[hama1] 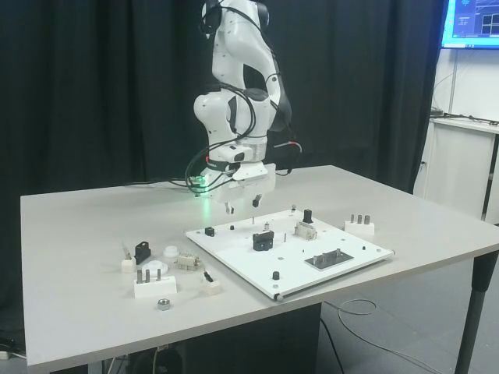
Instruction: Pick round peg 2.
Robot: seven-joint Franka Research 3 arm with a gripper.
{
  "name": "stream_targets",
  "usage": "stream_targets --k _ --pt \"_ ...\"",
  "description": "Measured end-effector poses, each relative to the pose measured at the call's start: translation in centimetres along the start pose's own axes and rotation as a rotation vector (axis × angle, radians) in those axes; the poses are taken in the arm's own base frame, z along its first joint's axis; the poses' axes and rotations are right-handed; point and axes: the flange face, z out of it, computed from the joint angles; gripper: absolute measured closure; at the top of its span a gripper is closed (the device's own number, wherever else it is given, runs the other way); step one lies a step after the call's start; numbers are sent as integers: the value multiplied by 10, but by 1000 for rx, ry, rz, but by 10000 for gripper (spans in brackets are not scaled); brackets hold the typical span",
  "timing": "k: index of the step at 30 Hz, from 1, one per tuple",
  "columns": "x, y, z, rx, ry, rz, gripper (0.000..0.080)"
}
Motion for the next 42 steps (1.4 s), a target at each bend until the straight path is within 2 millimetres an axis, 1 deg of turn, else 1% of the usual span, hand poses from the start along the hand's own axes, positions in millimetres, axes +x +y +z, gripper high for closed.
stream_targets --k 5,9,13,18,23,31,42 --pt "-1 -5 -6 11 14 -44 3" --pt "-3 -11 -11 20 25 -123 3" --pt "-6 -20 -17 29 33 -209 3" --pt "-13 -35 -25 43 38 -300 3" --pt "-24 -56 -34 58 47 -389 3" --pt "-48 -101 -45 67 72 -526 3" --pt "-87 -161 -51 81 95 -591 3"
